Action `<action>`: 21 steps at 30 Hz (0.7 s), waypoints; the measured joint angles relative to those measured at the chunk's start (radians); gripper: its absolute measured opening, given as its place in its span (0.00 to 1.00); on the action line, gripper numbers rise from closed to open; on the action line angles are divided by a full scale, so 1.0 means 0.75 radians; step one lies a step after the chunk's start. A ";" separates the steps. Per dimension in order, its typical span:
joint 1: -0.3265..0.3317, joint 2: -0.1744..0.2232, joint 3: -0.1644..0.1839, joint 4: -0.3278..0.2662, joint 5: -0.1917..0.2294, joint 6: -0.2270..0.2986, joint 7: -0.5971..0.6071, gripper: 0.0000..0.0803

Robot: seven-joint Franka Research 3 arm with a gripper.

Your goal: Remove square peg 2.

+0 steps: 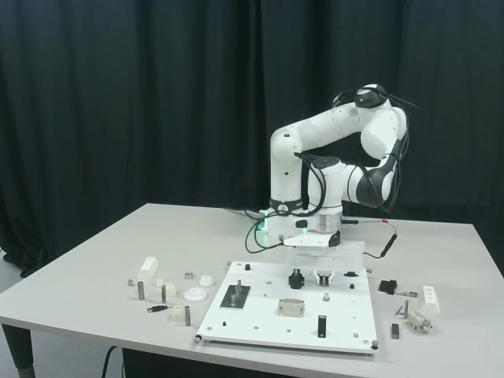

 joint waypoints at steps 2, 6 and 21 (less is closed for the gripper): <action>0.004 0.000 -0.010 -0.003 -0.001 -0.008 0.000 0.08; 0.011 0.000 -0.031 -0.007 -0.006 -0.026 0.000 0.08; 0.054 0.000 -0.144 -0.008 -0.080 -0.109 0.000 0.08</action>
